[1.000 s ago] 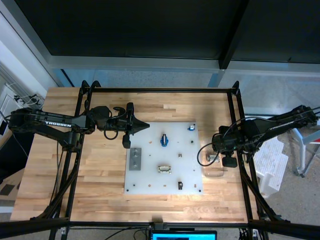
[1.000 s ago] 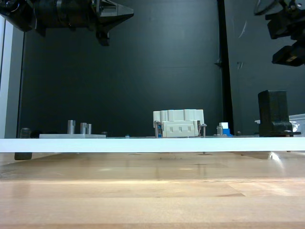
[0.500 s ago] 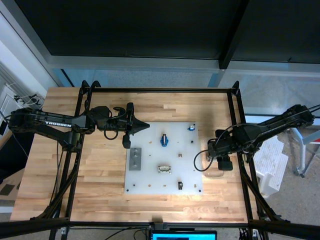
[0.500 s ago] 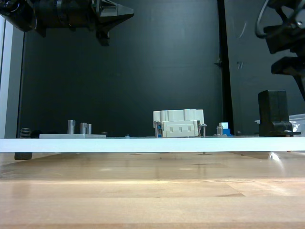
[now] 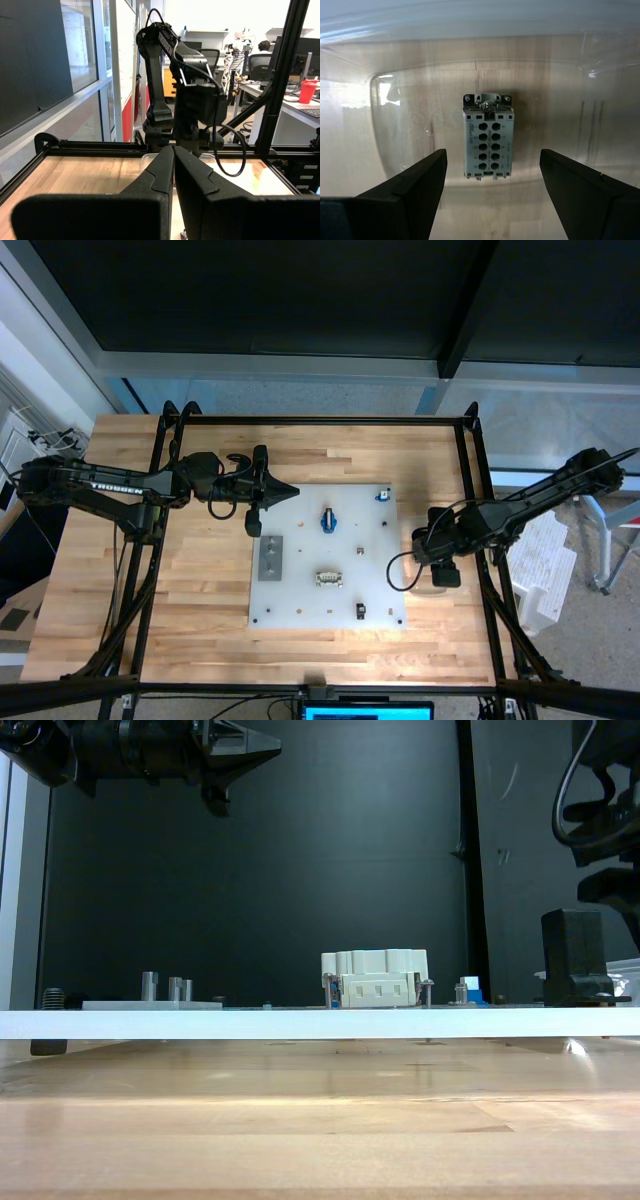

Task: Pick the HAN10E connector and install on the hub

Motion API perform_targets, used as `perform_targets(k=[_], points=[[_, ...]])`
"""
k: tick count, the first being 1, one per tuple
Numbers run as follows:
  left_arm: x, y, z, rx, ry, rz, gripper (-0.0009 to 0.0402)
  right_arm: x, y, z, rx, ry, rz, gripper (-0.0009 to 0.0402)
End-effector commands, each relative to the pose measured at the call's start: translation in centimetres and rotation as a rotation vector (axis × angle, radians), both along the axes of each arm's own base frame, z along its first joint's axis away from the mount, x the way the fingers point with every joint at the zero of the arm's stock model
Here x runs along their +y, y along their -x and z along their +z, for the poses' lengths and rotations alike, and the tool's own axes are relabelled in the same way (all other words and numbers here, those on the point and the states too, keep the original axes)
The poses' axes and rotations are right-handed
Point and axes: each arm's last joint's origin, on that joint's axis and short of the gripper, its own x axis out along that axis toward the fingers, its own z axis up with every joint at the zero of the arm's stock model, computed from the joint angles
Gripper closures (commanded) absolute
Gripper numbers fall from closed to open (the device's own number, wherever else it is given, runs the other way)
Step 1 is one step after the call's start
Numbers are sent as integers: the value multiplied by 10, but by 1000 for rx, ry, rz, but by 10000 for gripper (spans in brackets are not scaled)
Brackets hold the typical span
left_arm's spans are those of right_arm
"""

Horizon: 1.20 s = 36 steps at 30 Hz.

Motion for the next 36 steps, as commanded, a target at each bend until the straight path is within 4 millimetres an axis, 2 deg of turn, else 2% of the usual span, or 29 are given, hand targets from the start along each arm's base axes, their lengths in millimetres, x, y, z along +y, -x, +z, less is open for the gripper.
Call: perform_targets(k=[1, 10, 15, 36], points=[[0, 0, 0, 0, 0, 0, 393, 1, -1, -9, -3, 1, -8, 134], [0, 0, 0, 0, 0, 0, 393, 2, -4, -30, -7, -7, -17, 134], [0, 0, 0, 0, 0, 0, 393, 2, -4, -31, -8, -7, -16, 142], [0, 0, 0, 0, 0, 0, 393, 3, -4, -23, -15, -49, -12, 317]])
